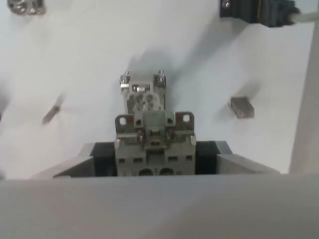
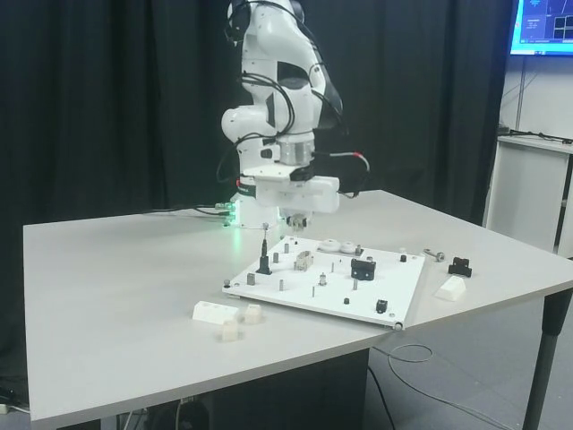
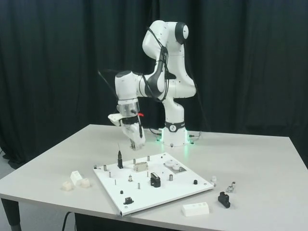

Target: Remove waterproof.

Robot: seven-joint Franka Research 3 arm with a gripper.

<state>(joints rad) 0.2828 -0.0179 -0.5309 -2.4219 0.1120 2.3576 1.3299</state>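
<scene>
The arm hangs over the white board (image 2: 394,291) with its gripper (image 3: 136,142) well above the parts. In the wrist view a grey connector block (image 1: 153,144) fills the space between the two fingers (image 1: 99,159), which stand apart on either side without clearly touching it. This looks like the waterproof connector (image 3: 140,167), seated near the board's middle. If the fingers close off-centre, I reckon they could slip off its latch or drag the board
</scene>
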